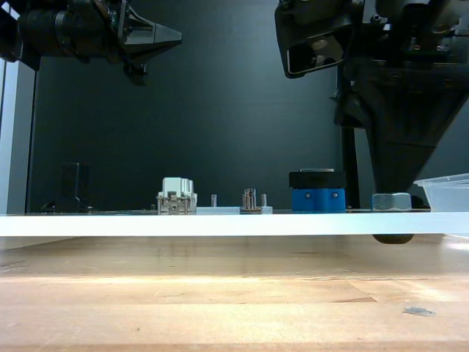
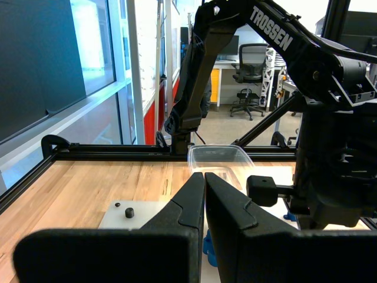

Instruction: Pick the M12 fastener and fasten on the M12 threads

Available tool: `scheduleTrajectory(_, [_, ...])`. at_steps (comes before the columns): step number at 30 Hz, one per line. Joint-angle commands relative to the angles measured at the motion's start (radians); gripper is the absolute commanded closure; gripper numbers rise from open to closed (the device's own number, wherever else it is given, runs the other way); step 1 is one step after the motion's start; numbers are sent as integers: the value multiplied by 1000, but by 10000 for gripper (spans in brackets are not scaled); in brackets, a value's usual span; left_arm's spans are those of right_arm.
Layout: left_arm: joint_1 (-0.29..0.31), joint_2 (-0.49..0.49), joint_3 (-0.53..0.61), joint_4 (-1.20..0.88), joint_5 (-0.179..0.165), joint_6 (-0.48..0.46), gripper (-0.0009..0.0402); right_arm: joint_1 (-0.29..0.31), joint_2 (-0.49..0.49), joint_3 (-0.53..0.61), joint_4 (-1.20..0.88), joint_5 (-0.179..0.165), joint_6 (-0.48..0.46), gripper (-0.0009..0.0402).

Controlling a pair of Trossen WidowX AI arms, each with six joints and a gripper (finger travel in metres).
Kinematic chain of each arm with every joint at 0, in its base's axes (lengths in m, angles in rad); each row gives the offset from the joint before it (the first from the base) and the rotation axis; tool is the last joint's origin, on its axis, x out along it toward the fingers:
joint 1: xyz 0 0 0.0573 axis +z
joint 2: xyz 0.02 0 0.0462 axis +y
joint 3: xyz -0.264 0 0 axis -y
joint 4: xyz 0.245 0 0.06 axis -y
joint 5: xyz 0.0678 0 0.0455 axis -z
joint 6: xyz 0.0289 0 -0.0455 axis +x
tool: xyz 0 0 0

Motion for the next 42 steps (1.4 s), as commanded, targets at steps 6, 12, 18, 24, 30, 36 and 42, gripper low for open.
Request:
scheduleTrajectory(6, [0, 0, 0, 0, 0, 0, 393, 2, -5, -1, -18, -169, -10, 393])
scheduleTrajectory(12, [0, 0, 0, 0, 0, 0, 393, 3, -7, -1, -23, -169, -10, 393])
scheduleTrajectory(18, [0, 0, 0, 0, 0, 0, 393, 4, -7, -1, -23, -164, -9, 393])
scheduleTrajectory(24, [0, 0, 0, 0, 0, 0, 393, 3, -7, 7, -23, -113, -9, 393])
scheduleTrajectory(30, [0, 0, 0, 0, 0, 0, 393, 2, -9, 9, -26, -113, -9, 393])
scheduleTrajectory(36, [0, 0, 0, 0, 0, 0, 393, 2, -9, 9, -27, -112, -9, 393])
scheduleTrajectory(42, [0, 0, 0, 0, 0, 0, 393, -6, -14, 9, -42, -102, -10, 393])
